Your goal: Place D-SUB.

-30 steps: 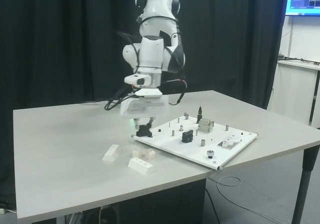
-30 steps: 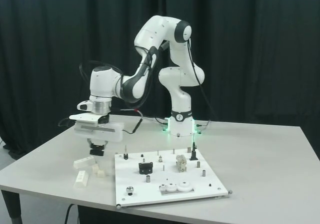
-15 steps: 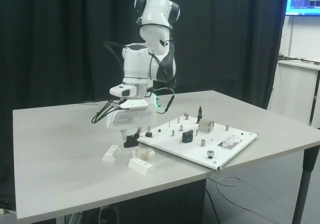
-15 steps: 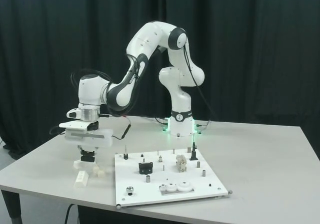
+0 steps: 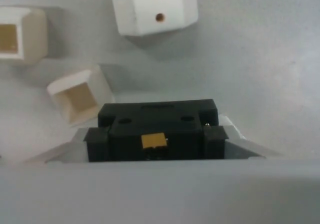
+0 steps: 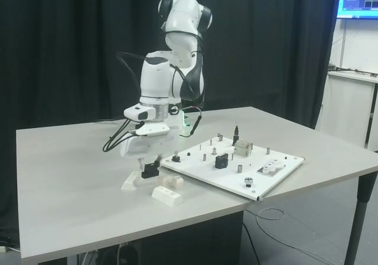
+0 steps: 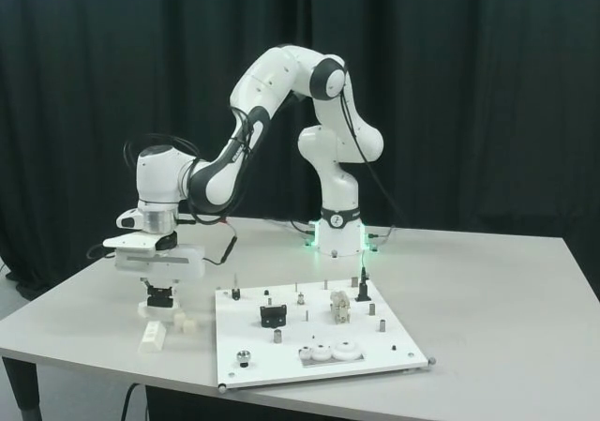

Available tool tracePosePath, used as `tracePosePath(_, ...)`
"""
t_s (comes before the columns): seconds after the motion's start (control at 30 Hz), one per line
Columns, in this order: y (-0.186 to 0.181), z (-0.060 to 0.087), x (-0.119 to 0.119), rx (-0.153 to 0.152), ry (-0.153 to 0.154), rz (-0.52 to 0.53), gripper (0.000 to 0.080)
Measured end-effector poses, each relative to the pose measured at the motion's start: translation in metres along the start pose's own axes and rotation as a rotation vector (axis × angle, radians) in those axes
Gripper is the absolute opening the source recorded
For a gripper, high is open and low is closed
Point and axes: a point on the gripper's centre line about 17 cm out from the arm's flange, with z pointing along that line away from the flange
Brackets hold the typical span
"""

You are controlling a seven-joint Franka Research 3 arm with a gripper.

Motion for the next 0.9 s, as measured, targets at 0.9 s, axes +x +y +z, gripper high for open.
tracePosePath(0.9,0.014,0.024,0.006,0.026,-0.006,0.022,0.0379)
